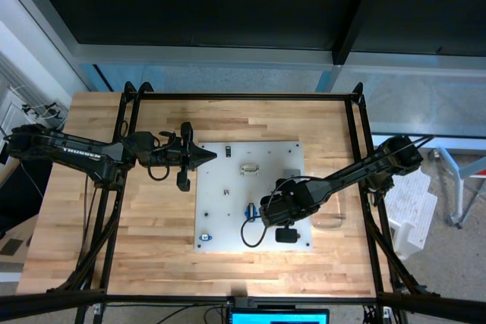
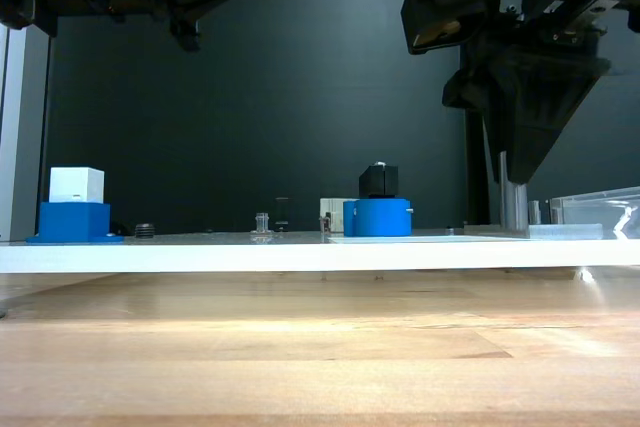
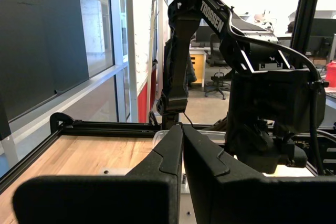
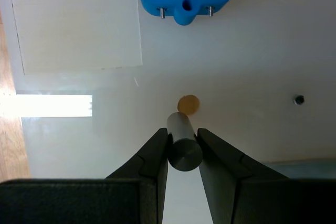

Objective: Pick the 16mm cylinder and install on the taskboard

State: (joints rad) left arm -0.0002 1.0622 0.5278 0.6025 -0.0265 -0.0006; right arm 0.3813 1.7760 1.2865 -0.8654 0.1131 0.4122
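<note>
My right gripper (image 4: 182, 132) is shut on the 16mm cylinder (image 4: 184, 144), a grey metal rod held upright between the fingers. It hangs over the white taskboard (image 4: 252, 66), just short of a small round brownish hole (image 4: 188, 103). In the low view the cylinder (image 2: 513, 197) points down from the right gripper (image 2: 520, 162), its lower end close to the board. From above, the right gripper (image 1: 267, 214) sits over the taskboard (image 1: 228, 218), near its front right part. My left gripper (image 1: 211, 155) is shut and empty, held high at the board's left edge.
A blue part (image 4: 184, 3) with a black top lies beyond the hole. A clear plastic tray (image 1: 332, 216) sits right of the board. A blue block with a white cube (image 2: 75, 209) and a blue round part (image 2: 378, 215) stand on the board.
</note>
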